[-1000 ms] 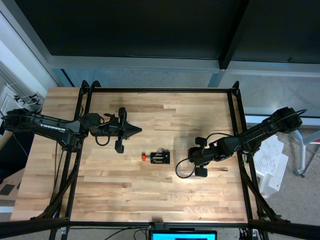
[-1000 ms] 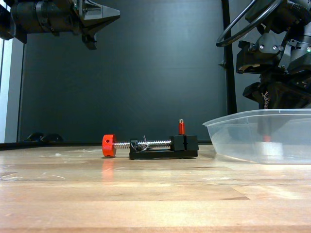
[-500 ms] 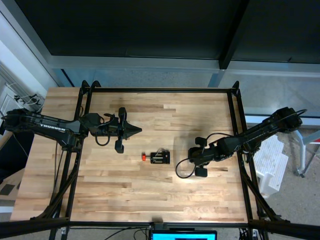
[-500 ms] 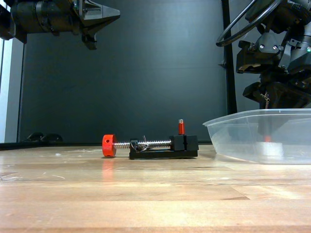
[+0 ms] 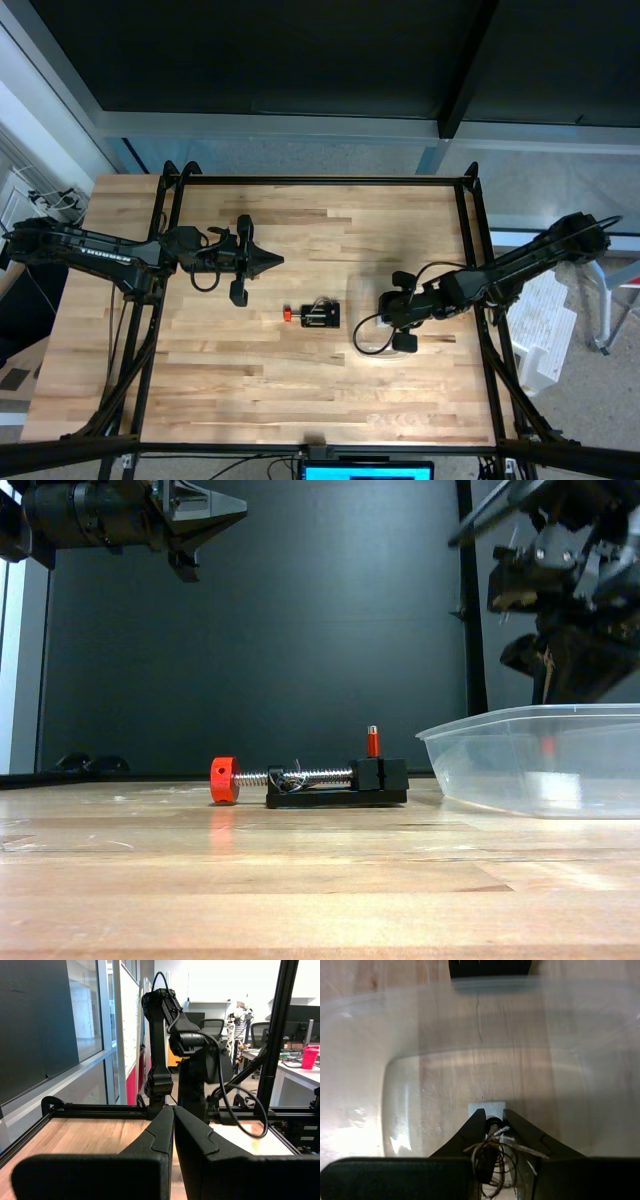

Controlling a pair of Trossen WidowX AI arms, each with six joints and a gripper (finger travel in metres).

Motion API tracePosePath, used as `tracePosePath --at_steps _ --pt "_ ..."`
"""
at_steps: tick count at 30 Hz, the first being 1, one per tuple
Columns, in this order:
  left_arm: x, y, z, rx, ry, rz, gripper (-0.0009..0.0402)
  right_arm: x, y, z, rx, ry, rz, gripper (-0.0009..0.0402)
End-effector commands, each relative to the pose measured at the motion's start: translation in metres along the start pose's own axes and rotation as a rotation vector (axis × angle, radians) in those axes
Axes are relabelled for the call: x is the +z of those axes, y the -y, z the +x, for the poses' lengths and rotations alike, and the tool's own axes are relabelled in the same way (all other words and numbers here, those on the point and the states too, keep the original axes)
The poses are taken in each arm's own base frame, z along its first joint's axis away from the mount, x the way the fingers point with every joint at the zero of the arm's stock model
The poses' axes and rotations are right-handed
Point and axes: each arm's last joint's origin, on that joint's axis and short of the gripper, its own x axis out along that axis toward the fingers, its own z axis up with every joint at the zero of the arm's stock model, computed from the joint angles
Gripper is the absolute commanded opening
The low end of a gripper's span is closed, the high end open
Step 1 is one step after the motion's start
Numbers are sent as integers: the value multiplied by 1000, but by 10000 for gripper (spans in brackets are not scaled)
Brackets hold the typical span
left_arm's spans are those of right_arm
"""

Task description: Pick the RCA connector and install on taskboard

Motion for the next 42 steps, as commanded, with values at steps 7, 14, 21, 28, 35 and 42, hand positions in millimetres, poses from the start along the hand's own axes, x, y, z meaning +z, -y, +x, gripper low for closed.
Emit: tracePosePath --at_steps 7,14,21,28,35,42 --pt "0 0 0 0 0 0 0 15 4 -39 14 37 -11 0" --pt "0 0 0 0 0 0 0 24 6 -64 17 47 -17 0" --pt "0 0 0 0 0 0 0 35 11 -63 27 30 -20 0" --pt "0 0 0 0 0 0 0 55 13 -51 -1 11 -25 0" --pt "0 0 0 0 0 0 0 78 5 -36 -11 -9 -33 0" --pt "0 0 0 0 0 0 0 99 0 -18 -22 -28 -51 0"
